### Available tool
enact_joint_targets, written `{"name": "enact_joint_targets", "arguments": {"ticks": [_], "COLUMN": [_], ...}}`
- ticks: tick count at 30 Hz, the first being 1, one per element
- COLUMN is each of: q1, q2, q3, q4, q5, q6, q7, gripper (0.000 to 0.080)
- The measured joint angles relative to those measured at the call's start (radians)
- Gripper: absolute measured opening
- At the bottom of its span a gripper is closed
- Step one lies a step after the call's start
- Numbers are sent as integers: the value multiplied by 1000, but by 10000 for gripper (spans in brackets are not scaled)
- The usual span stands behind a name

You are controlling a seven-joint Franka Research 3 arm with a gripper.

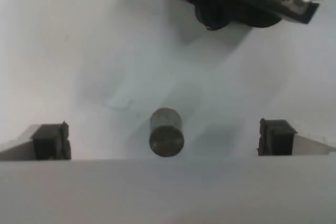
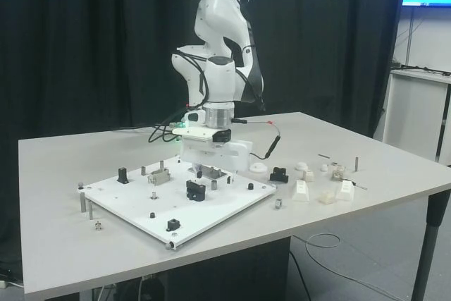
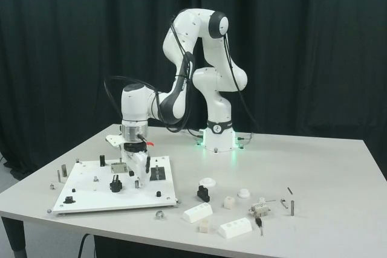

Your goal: Remove round peg 4.

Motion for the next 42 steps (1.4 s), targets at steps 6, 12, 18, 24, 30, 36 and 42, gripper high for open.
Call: {"name": "enact_joint_targets", "arguments": {"ticks": [6,12,18,24,30,36,42], "q1": [0,0,-1,-1,-3,-3,-3], "q2": [13,24,34,45,51,52,52], "q3": [2,2,2,1,0,-4,-5], "q4": [1,2,3,4,4,4,4], "q5": [1,1,1,1,1,1,1], "q6": [12,18,25,29,29,27,24], "q7": [-7,-20,-34,-62,-85,-114,-123], "gripper": [800,800,800,800,800,800,536]}}
